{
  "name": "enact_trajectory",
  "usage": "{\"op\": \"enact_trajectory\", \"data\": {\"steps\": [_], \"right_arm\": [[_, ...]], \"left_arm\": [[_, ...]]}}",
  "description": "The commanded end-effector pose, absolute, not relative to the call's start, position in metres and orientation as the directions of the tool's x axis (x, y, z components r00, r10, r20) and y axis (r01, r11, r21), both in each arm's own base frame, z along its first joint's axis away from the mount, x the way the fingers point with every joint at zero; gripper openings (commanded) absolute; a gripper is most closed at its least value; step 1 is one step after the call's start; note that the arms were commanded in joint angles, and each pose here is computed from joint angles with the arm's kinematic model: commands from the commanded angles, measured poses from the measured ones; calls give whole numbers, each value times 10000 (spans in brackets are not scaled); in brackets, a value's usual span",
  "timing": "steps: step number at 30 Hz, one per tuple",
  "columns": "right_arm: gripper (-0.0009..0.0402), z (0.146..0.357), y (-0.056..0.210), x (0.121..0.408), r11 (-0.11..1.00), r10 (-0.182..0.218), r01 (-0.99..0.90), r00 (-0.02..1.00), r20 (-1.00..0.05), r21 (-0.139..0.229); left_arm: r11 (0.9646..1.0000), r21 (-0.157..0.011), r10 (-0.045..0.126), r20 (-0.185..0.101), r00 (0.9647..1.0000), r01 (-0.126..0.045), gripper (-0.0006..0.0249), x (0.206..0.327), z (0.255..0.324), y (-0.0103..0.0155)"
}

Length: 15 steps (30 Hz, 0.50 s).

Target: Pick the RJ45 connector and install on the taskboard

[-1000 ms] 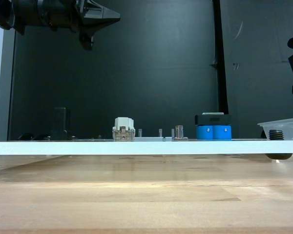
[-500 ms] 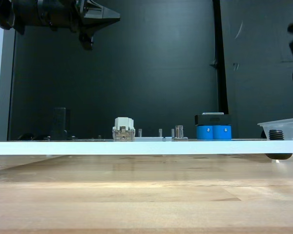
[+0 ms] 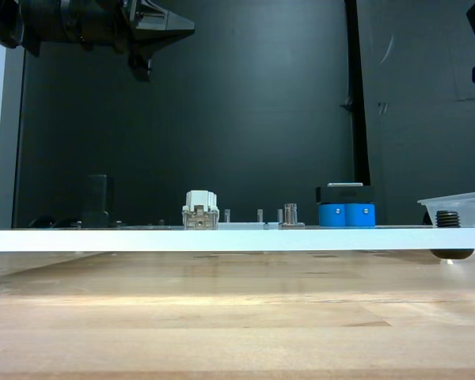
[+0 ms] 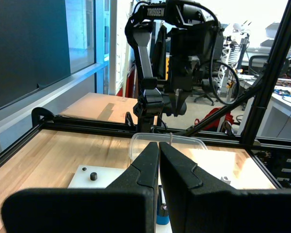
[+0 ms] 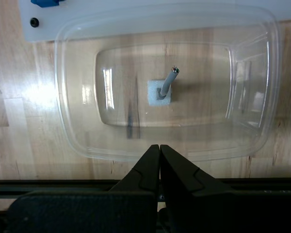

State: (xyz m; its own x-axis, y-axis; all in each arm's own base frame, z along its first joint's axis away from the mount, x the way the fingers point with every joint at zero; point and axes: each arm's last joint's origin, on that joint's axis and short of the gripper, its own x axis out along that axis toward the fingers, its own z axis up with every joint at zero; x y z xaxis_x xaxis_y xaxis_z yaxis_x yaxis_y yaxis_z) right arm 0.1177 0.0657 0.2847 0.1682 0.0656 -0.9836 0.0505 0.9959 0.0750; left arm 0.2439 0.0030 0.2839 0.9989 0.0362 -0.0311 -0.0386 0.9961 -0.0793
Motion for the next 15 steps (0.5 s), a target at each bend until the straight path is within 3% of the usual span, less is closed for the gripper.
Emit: {"op": "enact_trajectory", "data": {"steps": [1,11,15], "right_arm": [[0,2849,656,1174,9961,633,497,1648,-9843,724],[4,2841,660,1182,9954,591,652,1559,-9860,700],[59,2784,687,1260,9952,338,874,1161,-9927,441]], "left_arm": [[9961,-790,358,-307,9989,-382,1,2440,2840,30],[9961,-790,358,-307,9989,-382,1,2440,2840,30],[9961,-790,358,-307,9989,-382,1,2440,2840,30]]}}
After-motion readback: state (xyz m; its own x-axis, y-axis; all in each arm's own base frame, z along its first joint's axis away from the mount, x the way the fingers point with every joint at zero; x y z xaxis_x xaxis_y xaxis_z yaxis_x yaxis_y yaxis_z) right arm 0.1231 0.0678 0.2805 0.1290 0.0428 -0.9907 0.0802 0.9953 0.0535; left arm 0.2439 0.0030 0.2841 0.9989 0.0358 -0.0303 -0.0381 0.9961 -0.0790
